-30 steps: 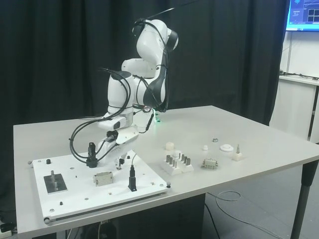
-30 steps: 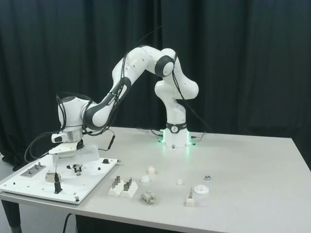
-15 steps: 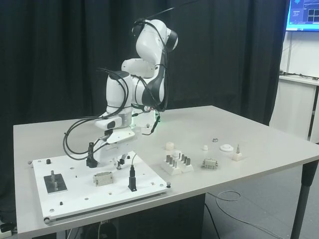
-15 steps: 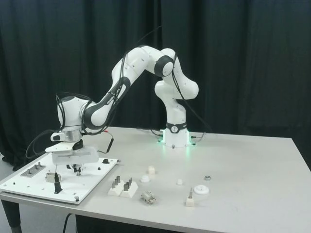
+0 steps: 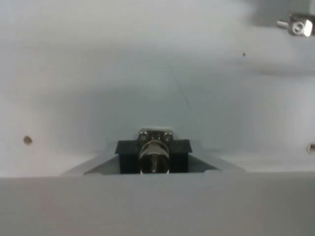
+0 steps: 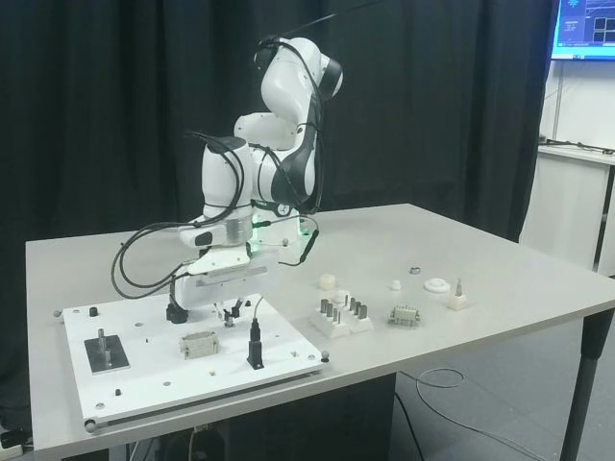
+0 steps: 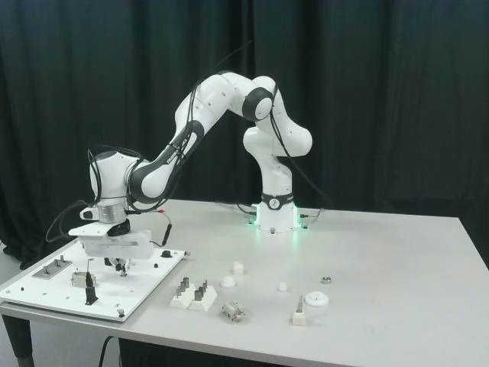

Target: Insert BNC.

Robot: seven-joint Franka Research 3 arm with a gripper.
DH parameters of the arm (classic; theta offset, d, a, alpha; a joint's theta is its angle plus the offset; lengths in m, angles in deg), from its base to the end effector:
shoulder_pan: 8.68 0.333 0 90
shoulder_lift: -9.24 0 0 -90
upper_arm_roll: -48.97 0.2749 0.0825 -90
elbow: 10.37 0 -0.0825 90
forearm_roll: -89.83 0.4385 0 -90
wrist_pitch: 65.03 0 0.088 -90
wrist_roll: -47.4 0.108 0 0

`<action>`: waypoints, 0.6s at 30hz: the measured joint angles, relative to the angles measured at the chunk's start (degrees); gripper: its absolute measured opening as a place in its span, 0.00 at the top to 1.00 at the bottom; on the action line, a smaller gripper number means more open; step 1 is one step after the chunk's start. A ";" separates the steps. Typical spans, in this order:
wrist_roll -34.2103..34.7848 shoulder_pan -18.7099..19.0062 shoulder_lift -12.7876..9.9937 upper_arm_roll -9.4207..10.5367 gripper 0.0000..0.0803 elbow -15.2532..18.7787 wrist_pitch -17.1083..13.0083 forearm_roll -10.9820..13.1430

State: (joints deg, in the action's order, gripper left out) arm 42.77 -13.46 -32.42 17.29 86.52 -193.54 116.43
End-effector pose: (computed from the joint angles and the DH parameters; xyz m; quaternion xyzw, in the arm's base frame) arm 0.5684 -0.3838 0.1506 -0.9301 0.3668 0.0189 0.0035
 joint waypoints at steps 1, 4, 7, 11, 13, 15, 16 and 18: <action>0.91 0.00 0.00 -0.01 0.85 0.00 0.00 0.03; 3.63 0.00 0.00 -0.01 0.85 0.03 -0.07 0.10; 5.78 -0.01 0.00 -0.01 0.85 0.08 -0.17 0.20; 8.98 -0.01 0.00 -0.09 0.85 0.16 -0.27 0.66; 10.44 -0.01 0.01 -0.15 0.85 0.20 -0.30 0.92; 11.66 -0.01 0.01 -0.20 0.85 0.24 -0.33 1.14; 12.20 -0.01 0.02 -0.22 0.85 0.26 -0.35 1.23; 13.12 -0.01 0.04 -0.25 0.85 0.31 -0.38 1.40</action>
State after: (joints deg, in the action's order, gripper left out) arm 55.90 -13.47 -32.38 17.04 86.83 -193.92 117.83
